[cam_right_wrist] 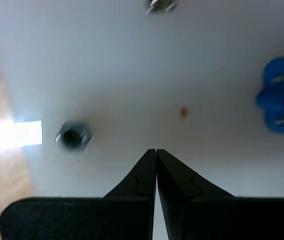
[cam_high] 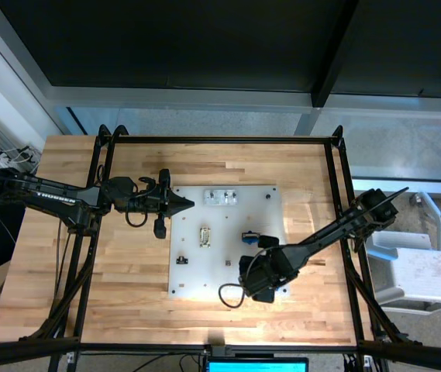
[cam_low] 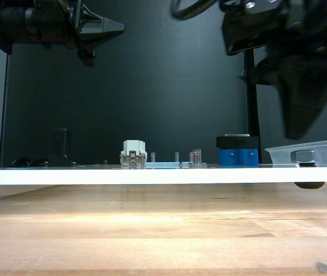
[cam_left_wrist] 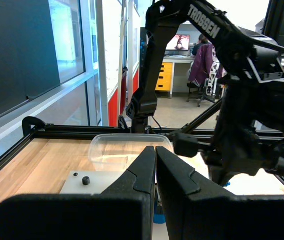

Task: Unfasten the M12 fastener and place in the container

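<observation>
The silver, six-sided M12 nut (cam_right_wrist: pixel 73 136) sat near the smooth white board's (cam_right_wrist: pixel 132 65) near right edge. It was apparently on its black stud, though blur left that unsure, and its bore pointed straight up. The right pincer (cam_right_wrist: pixel 156 150) hung above the board just beside the nut, its black tapered fingers clenched on nothing. The clear, round-cornered container (cam_left_wrist: pixel 129 147) lay by the board's right side. The left pincer (cam_left_wrist: pixel 155 148), likewise clenched, hovered high over the board's far left edge.

Your left arm (cam_high: pixel 49 198) and right arm (cam_high: pixel 330 231) are black all over, with white TROSSEN lettering (cam_left_wrist: pixel 209 20) and a black cable (cam_high: pixel 230 297) looping off the right wrist. See the left gripper (cam_high: pixel 190 204) at the far left edge of the white board (cam_high: pixel 197 271), and the right gripper (cam_right_wrist: pixel 156 151) over its near right. Both taper to matte black wedge fingers pressed together.
</observation>
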